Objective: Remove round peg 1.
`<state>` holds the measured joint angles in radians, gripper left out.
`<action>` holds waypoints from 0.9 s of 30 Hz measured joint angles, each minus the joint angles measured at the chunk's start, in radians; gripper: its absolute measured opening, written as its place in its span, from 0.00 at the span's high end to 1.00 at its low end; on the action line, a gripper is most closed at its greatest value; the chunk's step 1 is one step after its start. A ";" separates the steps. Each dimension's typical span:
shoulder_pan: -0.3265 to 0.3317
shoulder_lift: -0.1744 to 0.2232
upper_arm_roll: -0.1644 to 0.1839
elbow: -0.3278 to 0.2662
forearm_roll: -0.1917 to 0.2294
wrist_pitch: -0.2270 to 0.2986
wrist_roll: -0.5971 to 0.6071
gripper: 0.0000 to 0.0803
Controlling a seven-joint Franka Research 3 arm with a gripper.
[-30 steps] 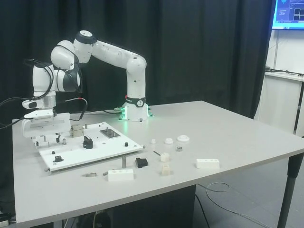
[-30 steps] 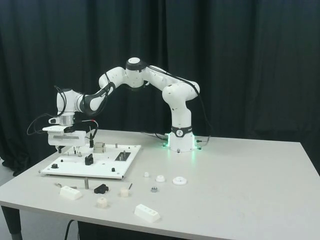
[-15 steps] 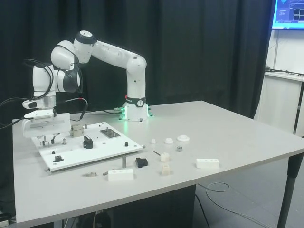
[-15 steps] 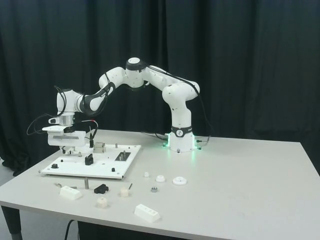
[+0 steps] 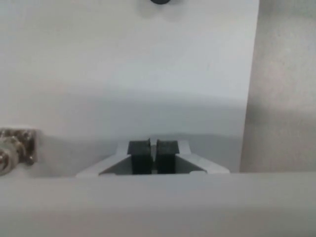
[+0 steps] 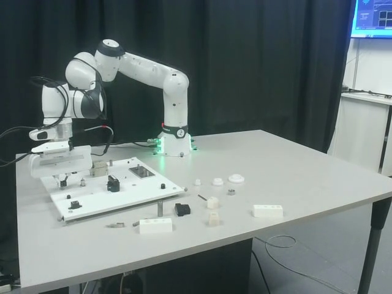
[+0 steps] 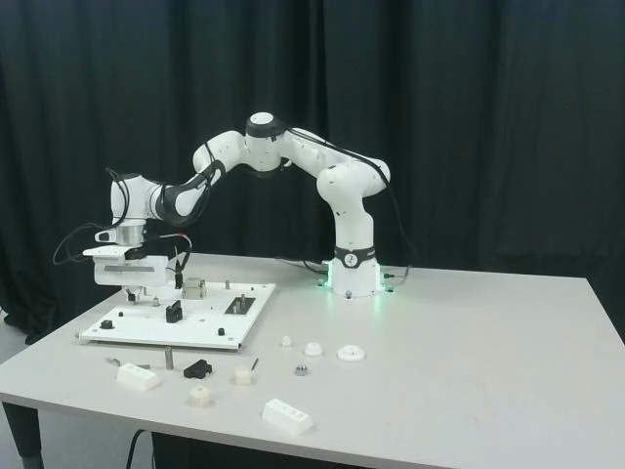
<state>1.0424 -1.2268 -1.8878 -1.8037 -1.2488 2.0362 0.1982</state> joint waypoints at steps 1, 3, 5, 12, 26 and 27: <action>0.000 0.000 0.000 0.000 0.001 -0.001 0.000 0.97; 0.000 0.001 0.000 0.000 0.002 -0.002 0.000 0.97; 0.000 0.003 0.001 0.000 0.003 -0.003 0.000 0.97; -0.001 0.015 0.019 -0.001 0.010 -0.027 0.000 0.97; -0.009 0.038 0.118 -0.002 0.032 -0.128 0.000 0.98; -0.010 0.039 0.124 -0.002 0.032 -0.134 0.001 0.98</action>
